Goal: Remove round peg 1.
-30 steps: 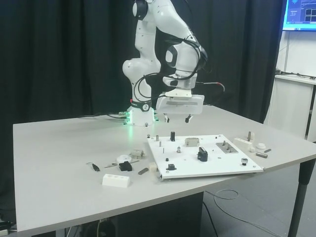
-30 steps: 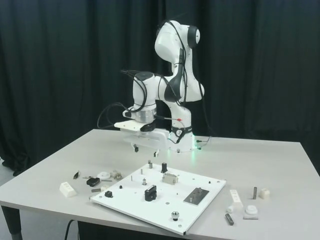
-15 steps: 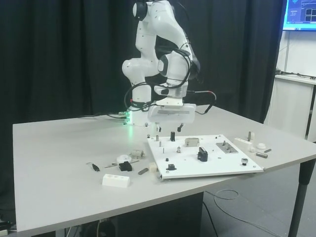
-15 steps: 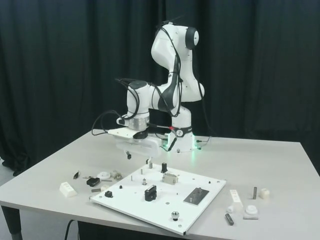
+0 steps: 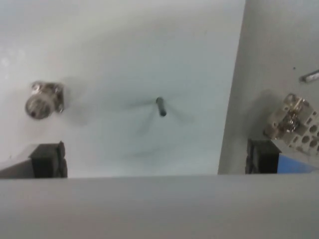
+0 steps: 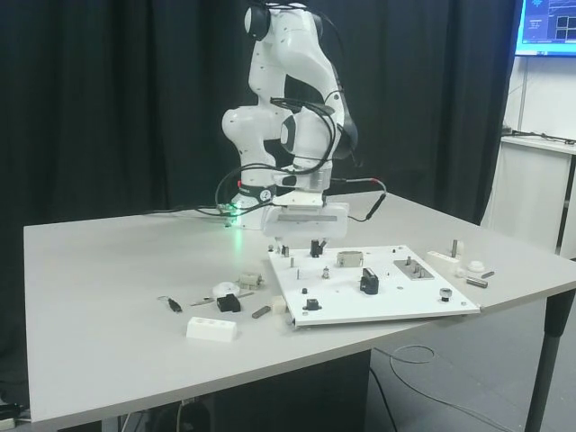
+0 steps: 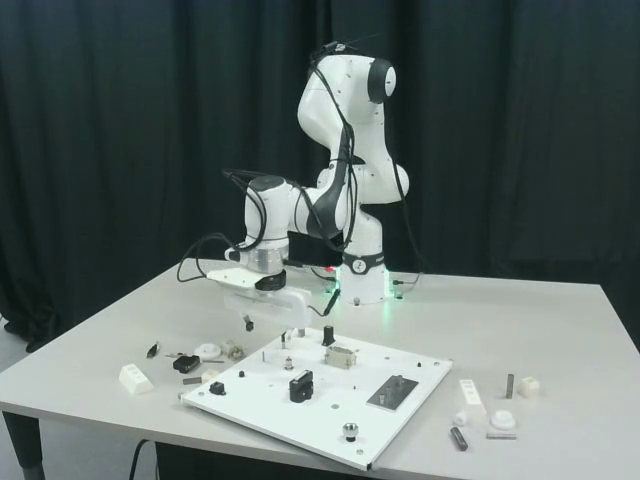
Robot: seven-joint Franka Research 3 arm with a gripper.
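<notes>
- Gripper is hanging low over the back corner of the white board, fingers spread wide apart and grasping nothing; one finger is showing over the board, the other over the grey table just past the board's edge.
- Peg is standing upright in the board, between the two fingers and touching neither.
- A metal connector is sitting on the board near the peg.
- A small white part is lying on the table beside the board.
</notes>
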